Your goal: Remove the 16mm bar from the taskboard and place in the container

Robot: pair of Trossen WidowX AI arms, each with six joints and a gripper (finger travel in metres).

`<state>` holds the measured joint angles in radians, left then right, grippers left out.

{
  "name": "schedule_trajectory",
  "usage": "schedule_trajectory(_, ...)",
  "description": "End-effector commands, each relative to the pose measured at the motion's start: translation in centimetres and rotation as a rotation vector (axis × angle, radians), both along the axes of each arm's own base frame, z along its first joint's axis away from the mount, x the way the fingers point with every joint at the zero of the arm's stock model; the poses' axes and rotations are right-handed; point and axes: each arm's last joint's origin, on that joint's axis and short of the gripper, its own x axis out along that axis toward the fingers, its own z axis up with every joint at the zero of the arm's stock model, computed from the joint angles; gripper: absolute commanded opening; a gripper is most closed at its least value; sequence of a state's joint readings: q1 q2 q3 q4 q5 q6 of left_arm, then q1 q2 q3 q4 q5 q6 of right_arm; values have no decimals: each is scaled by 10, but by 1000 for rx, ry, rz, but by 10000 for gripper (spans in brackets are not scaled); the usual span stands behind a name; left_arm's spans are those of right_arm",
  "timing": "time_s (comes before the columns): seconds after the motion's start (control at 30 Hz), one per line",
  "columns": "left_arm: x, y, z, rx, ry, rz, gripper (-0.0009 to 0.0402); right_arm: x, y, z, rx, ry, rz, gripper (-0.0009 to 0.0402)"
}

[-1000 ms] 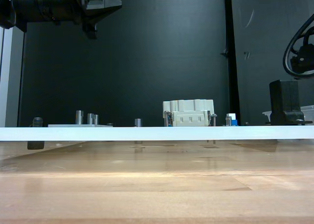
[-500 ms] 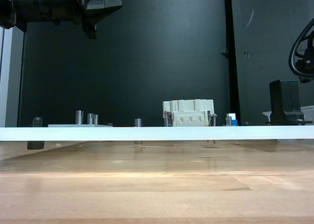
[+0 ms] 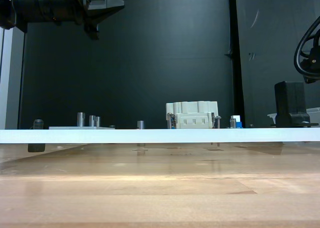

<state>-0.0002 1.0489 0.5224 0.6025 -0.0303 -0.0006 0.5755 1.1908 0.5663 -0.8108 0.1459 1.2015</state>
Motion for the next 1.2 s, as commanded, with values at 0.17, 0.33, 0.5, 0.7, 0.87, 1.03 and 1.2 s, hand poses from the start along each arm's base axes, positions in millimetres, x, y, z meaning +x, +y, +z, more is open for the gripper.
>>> schedule_trajectory(0.17,0,0,0,0,0,0,0,1,-1,9,7,-40,73,286)
schedule_trajectory(0.33,0,0,0,0,-1,0,0,3,-12,20,26,-107,77,264)
schedule_trajectory(0.5,0,0,0,0,-1,0,0,8,-23,40,27,-195,125,230)
schedule_trajectory(0.7,0,0,0,0,0,0,0,15,-34,67,-28,-277,218,177)
schedule_trajectory(0.87,0,0,0,0,0,0,0,22,-48,85,-85,-336,276,119)
schedule_trajectory(1.03,0,0,0,0,0,0,0,33,-61,105,-156,-426,329,55)
schedule_trajectory(1.2,0,0,0,0,0,0,0,45,-74,123,-253,-565,385,-4)
